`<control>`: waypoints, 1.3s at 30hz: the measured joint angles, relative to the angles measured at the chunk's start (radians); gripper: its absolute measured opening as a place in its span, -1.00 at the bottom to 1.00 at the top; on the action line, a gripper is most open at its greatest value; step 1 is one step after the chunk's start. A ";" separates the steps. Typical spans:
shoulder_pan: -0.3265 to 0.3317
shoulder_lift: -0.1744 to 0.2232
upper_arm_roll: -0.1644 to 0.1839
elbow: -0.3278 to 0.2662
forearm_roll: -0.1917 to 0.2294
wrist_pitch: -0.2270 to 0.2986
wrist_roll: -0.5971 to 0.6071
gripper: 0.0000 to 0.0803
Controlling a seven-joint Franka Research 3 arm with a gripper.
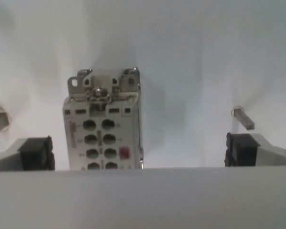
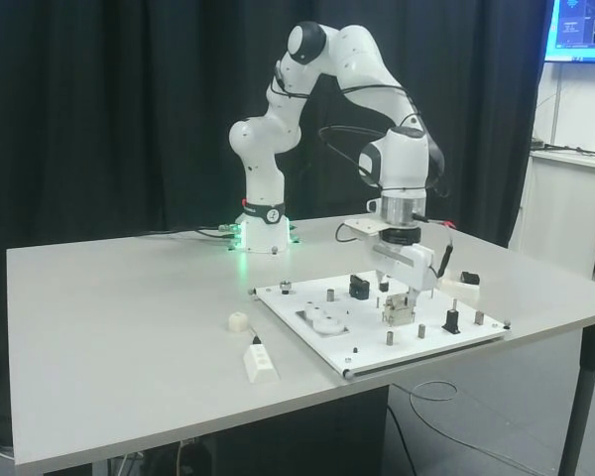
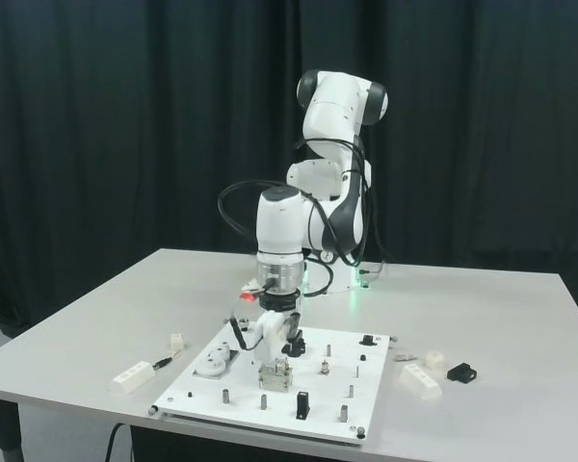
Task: Remove waterproof.
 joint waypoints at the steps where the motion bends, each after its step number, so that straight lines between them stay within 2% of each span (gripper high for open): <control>1: 0.000 0.002 0.000 0.000 0.000 0.002 -0.002 0.99; 24: -0.001 0.017 0.001 0.008 0.002 0.018 -0.023 0.99; 39: -0.003 0.036 0.000 0.024 0.030 0.019 -0.022 0.99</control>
